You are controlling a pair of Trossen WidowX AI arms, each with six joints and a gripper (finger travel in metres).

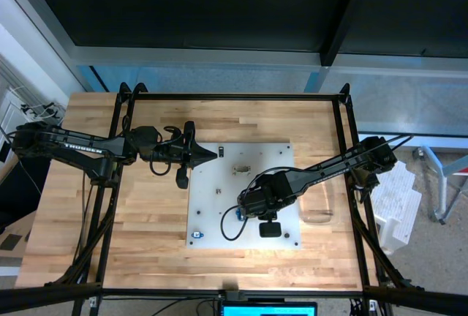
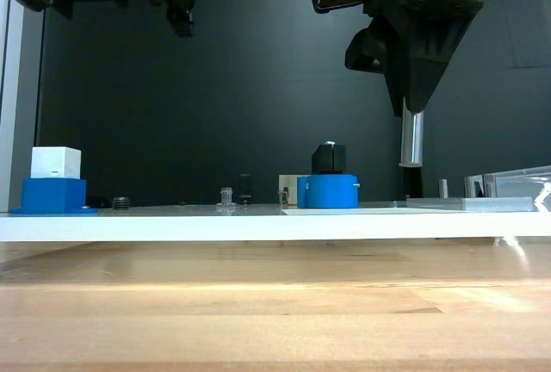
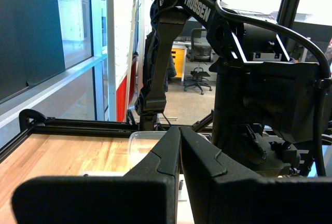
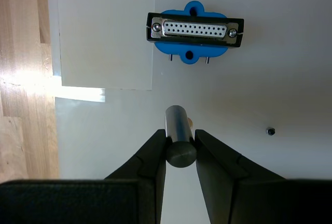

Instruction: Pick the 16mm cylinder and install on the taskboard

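Note:
My right gripper is shut on the 16mm cylinder, a short silvery metal rod held upright between its fingers. In the low view the cylinder hangs from the right gripper, its lower end a little above the taskboard. From above, the right gripper is over the near middle of the white taskboard. My left gripper hovers at the board's far left edge. Its fingers are pressed together with nothing between them.
A blue fitting with a D-sub connector sits on the board just beyond the cylinder. Another blue block with a white cube is at the board's near left. A clear plastic tray lies right of the board. Black frame rails surround the table.

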